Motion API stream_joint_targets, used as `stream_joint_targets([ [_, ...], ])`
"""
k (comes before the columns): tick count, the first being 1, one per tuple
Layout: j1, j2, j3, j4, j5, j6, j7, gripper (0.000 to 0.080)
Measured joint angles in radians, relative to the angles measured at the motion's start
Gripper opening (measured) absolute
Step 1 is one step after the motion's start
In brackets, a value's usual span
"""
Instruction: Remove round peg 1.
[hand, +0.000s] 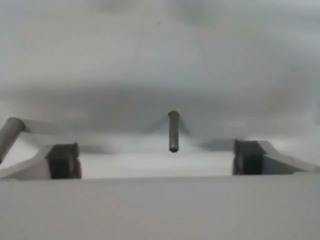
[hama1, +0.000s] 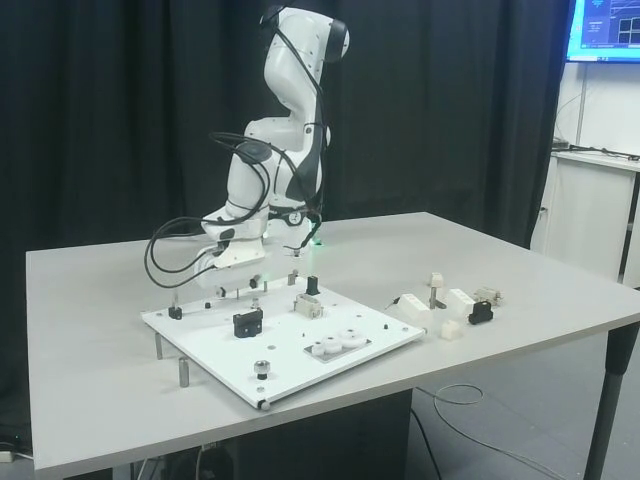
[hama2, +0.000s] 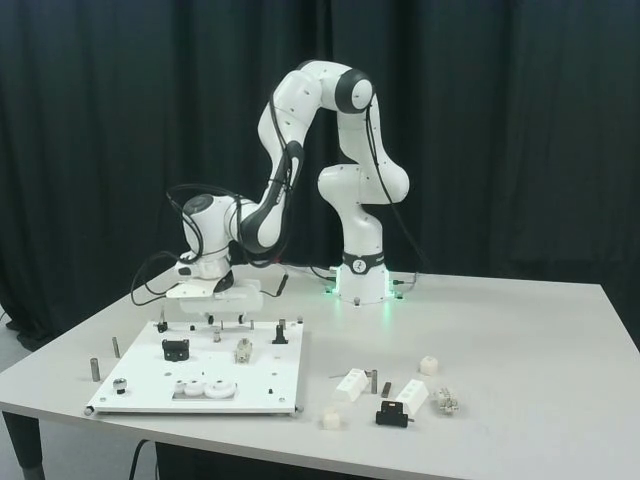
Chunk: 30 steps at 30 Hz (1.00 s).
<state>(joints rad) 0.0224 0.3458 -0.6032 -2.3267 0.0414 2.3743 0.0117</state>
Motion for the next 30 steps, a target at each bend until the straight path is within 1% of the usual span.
stream_joint_targets([
  [5, 0.007, -0.006, -0.004, -0.008, -0.017, 0.016, 0.013, 0.0709],
  [6, 0.008, -0.006, -0.004, -0.009, -0.018, 0.019, 0.014, 0.0544],
  [11, 0.013, -0.006, -0.004, -0.02, -0.018, 0.047, 0.015, 0.0544],
  [12, 0.014, -0.006, -0.004, -0.023, -0.018, 0.055, 0.016, 0.0384],
  [18, 0.017, -0.005, -0.007, -0.036, -0.02, 0.095, 0.019, 0.0384],
  [19, 0.017, -0.004, -0.008, -0.037, -0.021, 0.099, 0.02, 0.0184],
  [20, 0.017, -0.004, -0.009, -0.038, -0.021, 0.104, 0.021, 0.0184],
  [21, 0.017, -0.004, -0.01, -0.039, -0.021, 0.108, 0.021, 0.0052],
  [29, 0.017, -0.005, -0.011, -0.04, -0.029, 0.113, 0.021, 0.0052],
  [30, 0.017, -0.005, -0.011, -0.04, -0.03, 0.113, 0.021, 0.0037],
])
